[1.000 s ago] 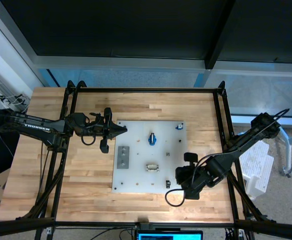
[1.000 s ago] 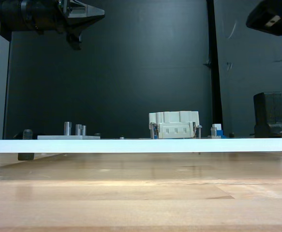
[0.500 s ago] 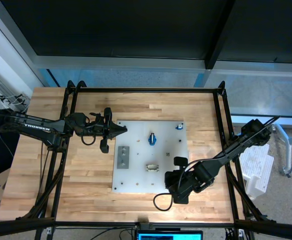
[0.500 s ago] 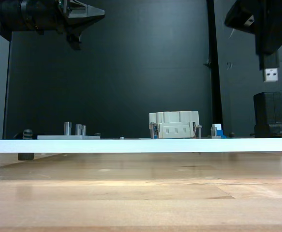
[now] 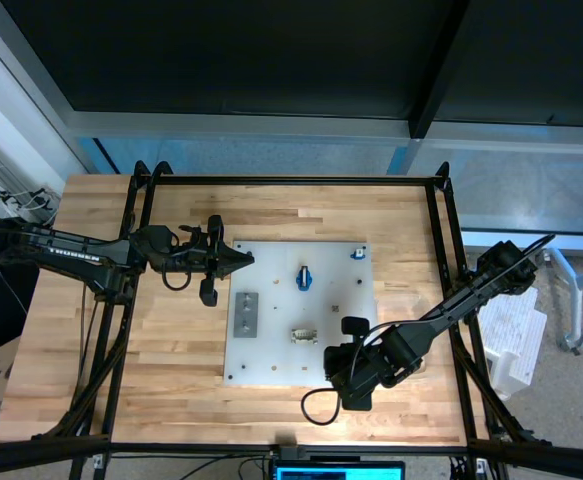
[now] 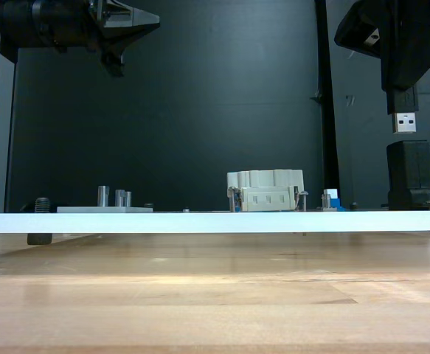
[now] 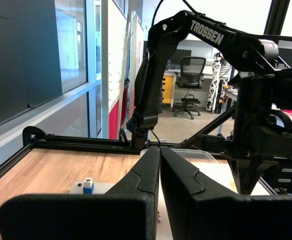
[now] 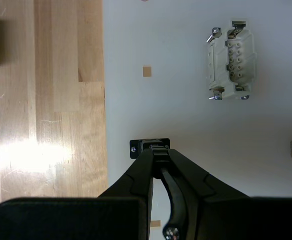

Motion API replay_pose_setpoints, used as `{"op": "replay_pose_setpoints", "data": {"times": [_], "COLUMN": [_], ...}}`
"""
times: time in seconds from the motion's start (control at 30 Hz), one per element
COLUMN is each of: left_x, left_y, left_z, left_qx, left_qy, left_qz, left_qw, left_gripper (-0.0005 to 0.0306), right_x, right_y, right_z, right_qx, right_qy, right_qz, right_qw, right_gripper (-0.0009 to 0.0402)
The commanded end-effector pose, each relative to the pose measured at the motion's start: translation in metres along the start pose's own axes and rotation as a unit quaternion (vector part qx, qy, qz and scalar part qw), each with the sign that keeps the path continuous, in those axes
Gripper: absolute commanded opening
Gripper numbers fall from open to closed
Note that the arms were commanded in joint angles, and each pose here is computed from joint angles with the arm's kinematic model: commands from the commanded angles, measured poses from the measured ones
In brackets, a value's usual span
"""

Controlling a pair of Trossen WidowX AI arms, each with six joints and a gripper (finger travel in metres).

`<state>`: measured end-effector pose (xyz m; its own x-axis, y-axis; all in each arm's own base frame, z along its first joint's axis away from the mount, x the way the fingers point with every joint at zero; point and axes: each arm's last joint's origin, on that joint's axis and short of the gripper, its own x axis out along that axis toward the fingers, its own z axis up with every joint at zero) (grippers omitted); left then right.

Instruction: Pick the USB connector and install on taskboard

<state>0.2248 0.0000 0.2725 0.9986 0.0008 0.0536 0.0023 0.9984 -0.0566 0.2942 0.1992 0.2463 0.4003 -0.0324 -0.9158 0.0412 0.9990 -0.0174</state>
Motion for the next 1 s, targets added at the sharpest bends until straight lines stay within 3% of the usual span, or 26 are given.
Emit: {"op": "replay_pose_setpoints", "data": {"times": [0.03,1.0], "left_x": [0.0001,0.0], "left_y": [0.0001,0.0001], "left_z": [0.0,0.0], "left_qx": [0.0,0.0], "left_qy": [0.0,0.0], "left_qz": [0.0,0.0], "left_qw": [1.0,1.0], "left_gripper": [0.0,0.0], "right_x": [0.0002,0.0049], "right_y": [-0.0002,-0.0005], "right_z": [-0.0005,-0.0022], "right_qx": [-0.003,-0.008], "right_qy": [0.001,-0.001], "right_qz": [-0.001,0.001], "right_qw": [1.0,1.0], "right_gripper": [0.0,0.0]}}
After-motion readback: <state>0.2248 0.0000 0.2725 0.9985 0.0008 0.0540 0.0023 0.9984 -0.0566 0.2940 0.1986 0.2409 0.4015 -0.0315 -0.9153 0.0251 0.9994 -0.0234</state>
